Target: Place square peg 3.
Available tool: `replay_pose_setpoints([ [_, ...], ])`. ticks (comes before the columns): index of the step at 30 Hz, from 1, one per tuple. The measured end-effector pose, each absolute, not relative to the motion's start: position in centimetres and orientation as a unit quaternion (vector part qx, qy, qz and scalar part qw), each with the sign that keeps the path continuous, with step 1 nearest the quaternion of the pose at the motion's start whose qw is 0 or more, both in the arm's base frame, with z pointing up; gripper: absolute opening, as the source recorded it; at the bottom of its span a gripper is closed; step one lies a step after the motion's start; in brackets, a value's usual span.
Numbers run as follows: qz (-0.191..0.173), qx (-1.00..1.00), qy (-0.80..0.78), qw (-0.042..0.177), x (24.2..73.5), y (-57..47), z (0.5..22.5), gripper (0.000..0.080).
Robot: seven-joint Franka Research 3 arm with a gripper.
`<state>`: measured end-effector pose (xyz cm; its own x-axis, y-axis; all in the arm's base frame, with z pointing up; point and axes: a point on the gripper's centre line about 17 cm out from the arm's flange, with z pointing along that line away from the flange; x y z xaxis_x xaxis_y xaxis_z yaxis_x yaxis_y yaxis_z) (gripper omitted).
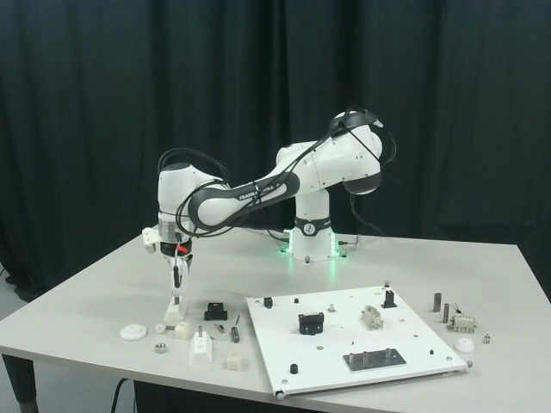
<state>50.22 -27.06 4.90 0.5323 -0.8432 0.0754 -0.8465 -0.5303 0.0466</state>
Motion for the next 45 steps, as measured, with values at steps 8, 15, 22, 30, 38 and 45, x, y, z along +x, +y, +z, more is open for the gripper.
replay_pose_setpoints([
  [8, 0.033, 0.869, -0.493, 0.034, 50.70, -27.19, 4.98, 0.0076],
  [15, 0.036, 0.862, -0.505, 0.033, 50.80, -27.26, 5.01, 0.0076],
  [22, 0.036, 0.858, -0.512, 0.034, 50.55, -27.42, 4.98, 0.0076],
  [30, 0.037, 0.856, -0.515, 0.033, 50.40, -27.50, 4.90, 0.0076],
  [38, 0.040, 0.851, -0.524, 0.030, 50.63, -27.35, 4.90, 0.0076],
  [45, 0.041, 0.851, -0.523, 0.028, 50.87, -27.10, 4.91, 0.0076],
])
